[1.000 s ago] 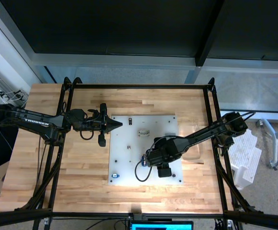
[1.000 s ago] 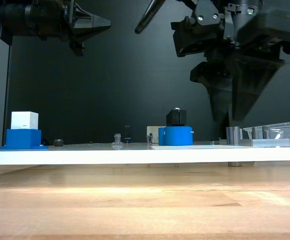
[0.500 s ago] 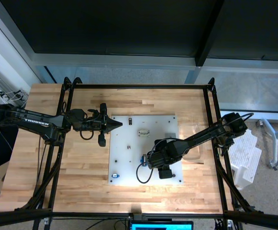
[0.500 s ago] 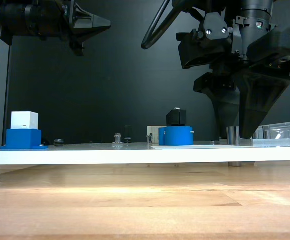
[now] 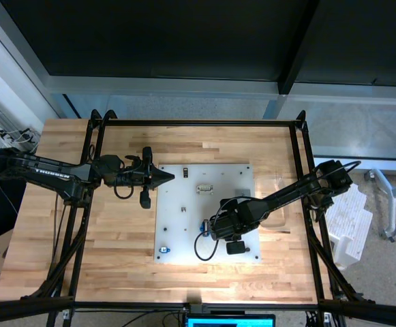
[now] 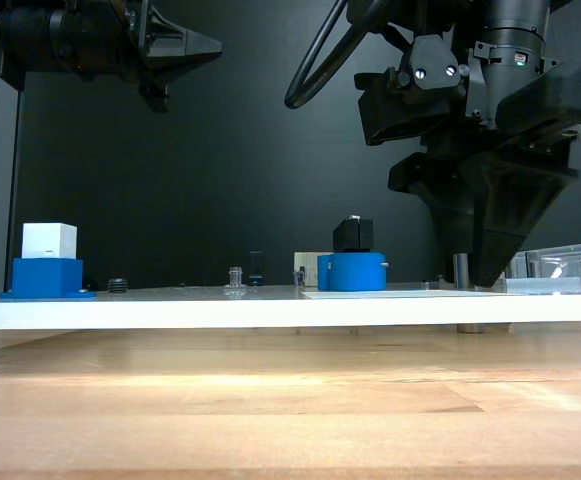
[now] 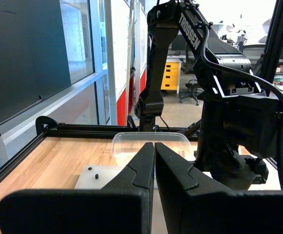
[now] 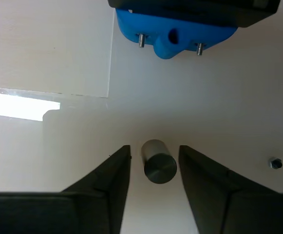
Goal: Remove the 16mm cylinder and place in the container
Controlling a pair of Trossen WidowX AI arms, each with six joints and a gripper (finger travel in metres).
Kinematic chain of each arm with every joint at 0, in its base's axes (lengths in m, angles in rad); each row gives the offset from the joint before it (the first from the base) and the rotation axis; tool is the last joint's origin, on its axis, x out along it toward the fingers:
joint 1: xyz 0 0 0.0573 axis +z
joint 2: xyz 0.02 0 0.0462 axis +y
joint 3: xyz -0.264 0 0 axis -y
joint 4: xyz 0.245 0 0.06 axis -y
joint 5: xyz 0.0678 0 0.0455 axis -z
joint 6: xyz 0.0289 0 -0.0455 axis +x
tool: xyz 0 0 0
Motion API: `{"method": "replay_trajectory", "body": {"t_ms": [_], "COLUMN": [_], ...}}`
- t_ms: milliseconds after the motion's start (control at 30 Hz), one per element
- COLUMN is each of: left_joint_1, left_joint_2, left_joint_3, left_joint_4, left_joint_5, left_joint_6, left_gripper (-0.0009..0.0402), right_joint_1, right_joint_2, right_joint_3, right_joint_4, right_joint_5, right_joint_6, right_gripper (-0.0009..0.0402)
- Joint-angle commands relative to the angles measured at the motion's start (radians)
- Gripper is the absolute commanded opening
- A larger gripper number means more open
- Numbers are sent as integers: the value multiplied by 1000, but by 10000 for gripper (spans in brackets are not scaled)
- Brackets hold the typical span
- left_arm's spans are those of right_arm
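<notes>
**Right arm.** The right pincer (image 8: 154,152) points straight down over the near right part of the white board (image 5: 184,231). Its fingers (image 8: 113,171) are parted and stand on either side of the 16mm cylinder (image 8: 158,163). A narrow gap shows on each side, so nothing is gripped.

**Cylinder.** The cylinder stands upright in the board, with its long axis vertical and its flat round top facing up toward the pincer. In the low view the peg (image 6: 460,270) rises just beside the lowered fingertips, between the blue part (image 6: 357,271) and the container (image 6: 570,262). In the right wrist view the blue part (image 8: 175,31) lies well beyond the cylinder on the same board surface.

**Container.** The clear tray (image 5: 276,204) rests on the counter (image 5: 116,225) just off the board's right edge.

**Left arm.** The left pincer (image 5: 167,176) hangs level above the board's far left corner. Its fingers (image 7: 141,168) are pressed together and hold nothing.
</notes>
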Motion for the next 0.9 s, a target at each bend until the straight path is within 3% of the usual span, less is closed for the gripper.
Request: {"method": "replay_trajectory", "body": {"t_ms": [33, 567, 900], "left_joint_1": [0, 0, 0], "left_joint_2": [0, 0, 0], "left_joint_3": [0, 0, 0], "left_joint_4": [0, 0, 0], "left_joint_5": [0, 0, 0], "left_joint_6": [0, 0, 0], "left_gripper": [0, 0, 0], "right_joint_1": [0, 0, -3], "right_joint_2": [-2, -18, -101], "right_joint_3": [0, 0, 0], "right_joint_4": [-1, -9, -51], "right_joint_5": [0, -1, 0], "right_joint_6": [-1, -1, 3], "right_gripper": [97, 8, 2]}}
